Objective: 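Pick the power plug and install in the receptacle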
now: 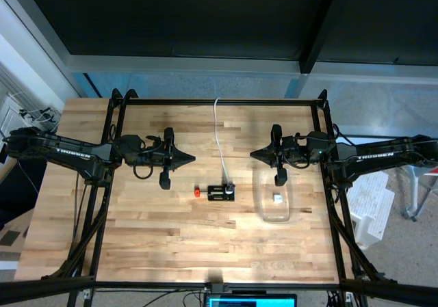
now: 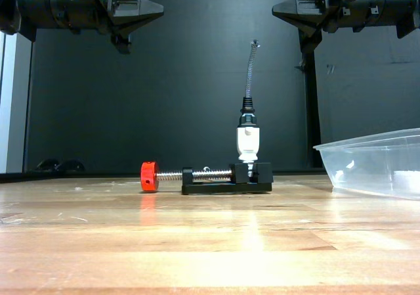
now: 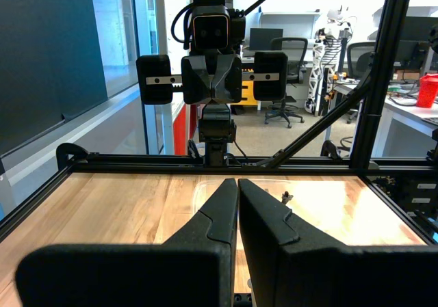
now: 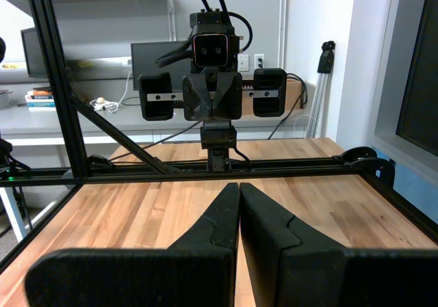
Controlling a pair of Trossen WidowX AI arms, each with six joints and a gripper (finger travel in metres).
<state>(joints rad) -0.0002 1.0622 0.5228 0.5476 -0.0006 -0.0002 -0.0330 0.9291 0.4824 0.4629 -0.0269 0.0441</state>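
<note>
The left gripper (image 1: 191, 158) is hanging well above the desk (image 1: 137, 238), out to the left of the black mini vise (image 1: 219, 194). It is clenched, with its two fingers (image 3: 219, 211) pressing together along their length, and it is grasping nothing. The right gripper (image 1: 252, 154) is mirroring it on the other side, pointing inward above the far end of the clear plastic tray (image 1: 274, 220). It too is clenched and carrying nothing, with its fingers (image 4: 263, 218) meeting at the tips. The two grippers are facing each other tip to tip, well apart, and touching neither the vise nor the tray.

The receptacle (image 2: 247, 140) is standing upright in the vise, between the two grippers and far below them. Its white body is rising from the vise's right end and its long white cable (image 1: 219, 136) is running away toward the desk's far edge. The red knob (image 2: 149, 177) is sticking out to the left on a threaded screw.

A tiny white block (image 1: 277, 198) is lying inside the tray. A tiny dark object (image 3: 284, 197) is showing over the tray area in the left wrist view, but it is too small to tell whether it is the power plug.
</note>
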